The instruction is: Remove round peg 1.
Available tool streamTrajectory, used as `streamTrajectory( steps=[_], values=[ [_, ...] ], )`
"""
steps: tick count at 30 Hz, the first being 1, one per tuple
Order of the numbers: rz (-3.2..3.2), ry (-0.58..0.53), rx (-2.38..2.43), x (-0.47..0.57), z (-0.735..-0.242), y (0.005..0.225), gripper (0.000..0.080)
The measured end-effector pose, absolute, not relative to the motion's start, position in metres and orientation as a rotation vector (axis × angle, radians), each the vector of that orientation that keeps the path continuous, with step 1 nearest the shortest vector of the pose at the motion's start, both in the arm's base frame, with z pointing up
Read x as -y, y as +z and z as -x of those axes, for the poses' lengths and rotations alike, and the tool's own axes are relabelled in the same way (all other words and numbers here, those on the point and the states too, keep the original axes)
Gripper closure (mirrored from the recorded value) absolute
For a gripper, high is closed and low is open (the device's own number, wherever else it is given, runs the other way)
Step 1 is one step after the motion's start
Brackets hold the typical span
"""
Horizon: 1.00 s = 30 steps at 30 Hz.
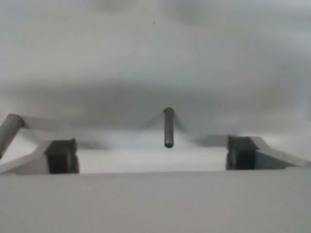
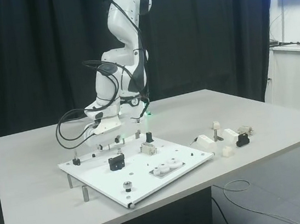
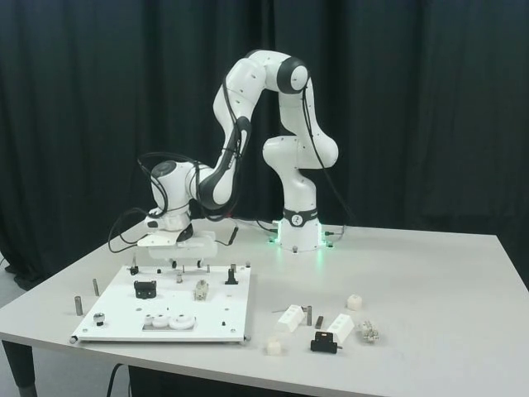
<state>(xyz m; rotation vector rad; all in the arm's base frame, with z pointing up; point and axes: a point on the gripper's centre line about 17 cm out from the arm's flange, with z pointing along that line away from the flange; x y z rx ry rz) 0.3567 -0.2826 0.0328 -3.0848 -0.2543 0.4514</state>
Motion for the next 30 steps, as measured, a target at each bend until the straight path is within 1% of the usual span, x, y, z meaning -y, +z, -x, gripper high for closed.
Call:
streamTrajectory(
  steps=[5,6,11,12,18,19,20,21,29,30],
  values=[
    [3.101,0.447,0.263,0.284,-0.3581,0.0337,0.0094],
    [3.104,0.445,0.264,0.2839,-0.3586,0.0335,0.0258],
    [3.117,0.426,0.274,0.2837,-0.3611,0.0312,0.0258],
    [3.121,0.422,0.275,0.2837,-0.3616,0.0306,0.0418],
    [3.143,0.394,0.278,0.2868,-0.3643,0.0281,0.0418],
    [3.147,0.39,0.276,0.2879,-0.3645,0.028,0.0619],
    [3.15,0.386,0.275,0.2888,-0.3647,0.0279,0.0619],
    [3.153,0.383,0.275,0.2894,-0.365,0.0278,0.0751],
    [3.158,0.383,0.285,0.2913,-0.3652,0.0283,0.0751],
    [3.158,0.383,0.285,0.2913,-0.3652,0.0284,0.0766]
  ],
)
